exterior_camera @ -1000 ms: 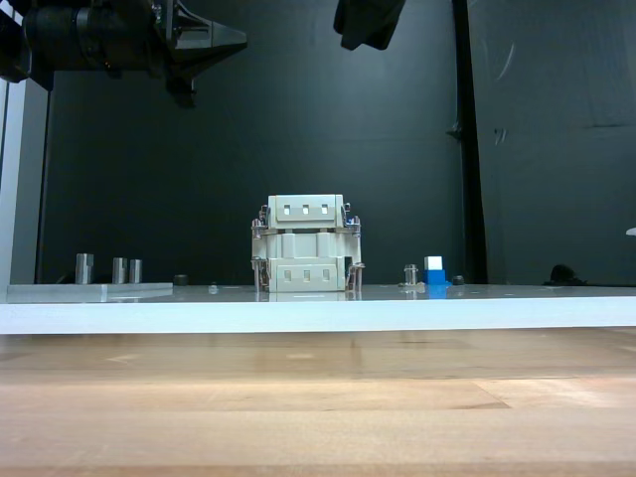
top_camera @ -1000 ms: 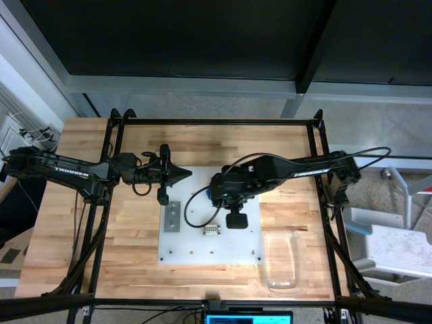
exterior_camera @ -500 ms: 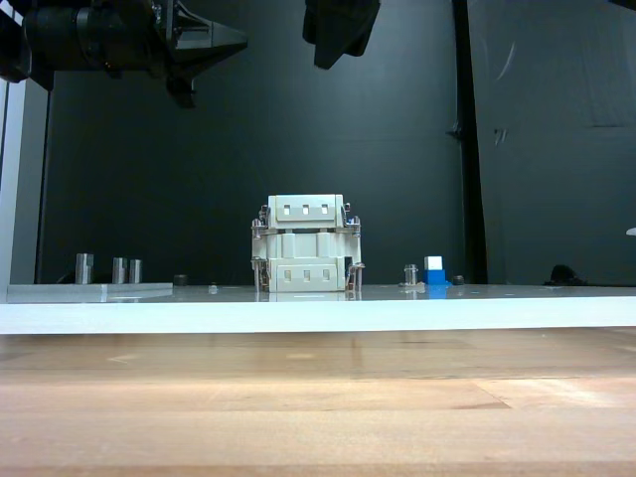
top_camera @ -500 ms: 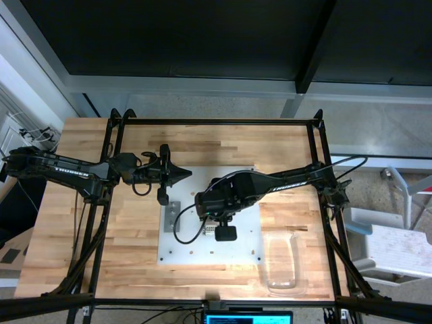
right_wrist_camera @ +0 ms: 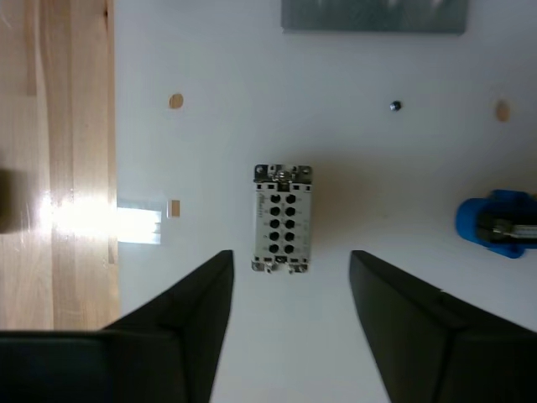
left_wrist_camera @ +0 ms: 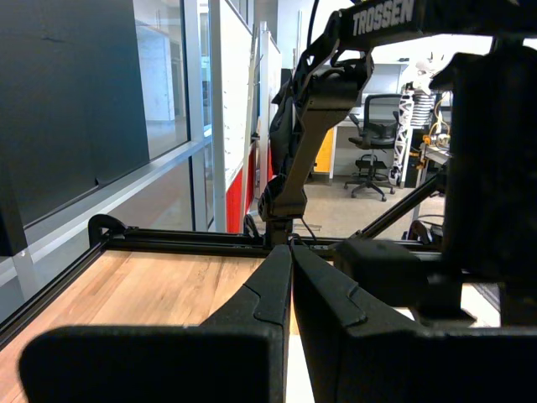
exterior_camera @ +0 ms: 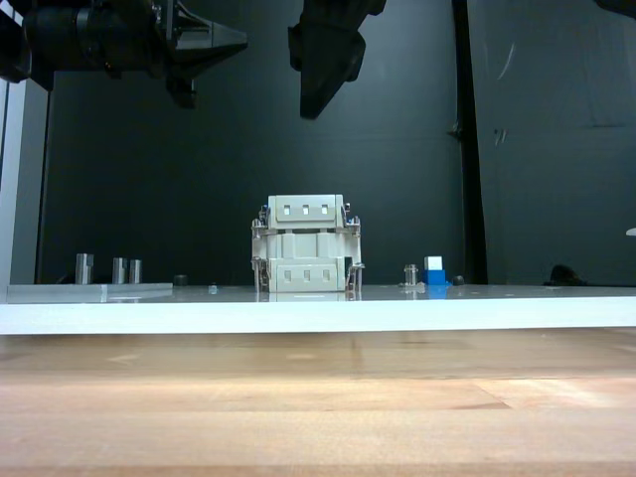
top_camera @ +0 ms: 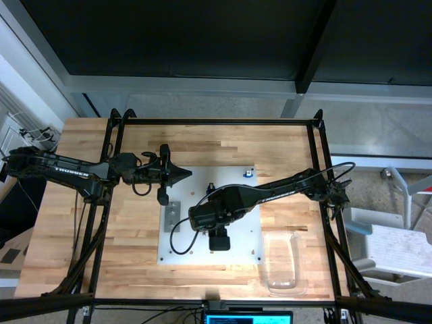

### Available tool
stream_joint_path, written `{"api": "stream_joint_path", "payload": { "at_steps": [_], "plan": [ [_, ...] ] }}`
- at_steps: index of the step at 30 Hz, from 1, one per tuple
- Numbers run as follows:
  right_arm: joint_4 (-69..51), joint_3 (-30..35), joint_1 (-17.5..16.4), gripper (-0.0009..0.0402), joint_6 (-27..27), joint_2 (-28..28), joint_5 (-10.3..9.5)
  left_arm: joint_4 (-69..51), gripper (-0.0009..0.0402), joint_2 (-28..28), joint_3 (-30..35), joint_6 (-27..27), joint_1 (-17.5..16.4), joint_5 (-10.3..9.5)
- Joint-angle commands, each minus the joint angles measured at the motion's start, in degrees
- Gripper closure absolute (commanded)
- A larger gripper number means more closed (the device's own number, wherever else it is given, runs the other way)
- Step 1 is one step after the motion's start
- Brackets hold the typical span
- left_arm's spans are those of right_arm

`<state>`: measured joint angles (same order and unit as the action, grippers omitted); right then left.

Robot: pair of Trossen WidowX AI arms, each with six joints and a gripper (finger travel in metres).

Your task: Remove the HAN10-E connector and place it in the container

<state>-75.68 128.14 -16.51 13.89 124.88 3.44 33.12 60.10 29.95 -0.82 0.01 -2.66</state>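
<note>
The HAN10-E connector (right_wrist_camera: 282, 220) is a small beige plug block with two dark pin rows, standing on the white board (right_wrist_camera: 403, 168). In the low view the connector (exterior_camera: 305, 243) rises from the board, latched in its base. My right gripper (right_wrist_camera: 289, 253) hangs open straight above it, pointing down, one finger on each side and well clear of it; the low view shows the right gripper (exterior_camera: 313, 104) high over the block. The right arm hides the connector in the high view. The clear container (top_camera: 282, 266) lies on the table right of the board. My left gripper (left_wrist_camera: 291, 260) is shut and empty, held high over the board's back left (top_camera: 181, 174).
A blue upright clip (top_camera: 248, 173) stands at the board's far edge and shows beside the connector (right_wrist_camera: 495, 222). A grey metal block (top_camera: 172, 216) with pegs (exterior_camera: 119, 270) sits on the board's left side. A black frame (top_camera: 216, 122) rings the table.
The right arm has swung left and toward the near edge, coming over the connector and hiding it from above. Its gripper has dropped lower. The left arm has not moved.
</note>
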Motion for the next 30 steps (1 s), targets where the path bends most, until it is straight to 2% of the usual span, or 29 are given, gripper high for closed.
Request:
{"api": "stream_joint_path", "payload": {
  "at_steps": [1,7,30],
  "plan": [
    [0.13,-0.07,-0.07,0.015,0.87,1.36,0.02,-0.11,0.0393,0.0,0.0,0.02,0.0,0.02],
    [1.07,-0.07,-0.39,0.0119,1.27,3.28,0.07,-0.24,0.0393,0.0,0.0,0.02,0.0,0.02],
    [10.8,-10.14,-0.42,0.0118,1.75,3.28,0.04,-0.31,0.0393,0.0,0.0,0.02,-0.02,0.02]
  ]
}}
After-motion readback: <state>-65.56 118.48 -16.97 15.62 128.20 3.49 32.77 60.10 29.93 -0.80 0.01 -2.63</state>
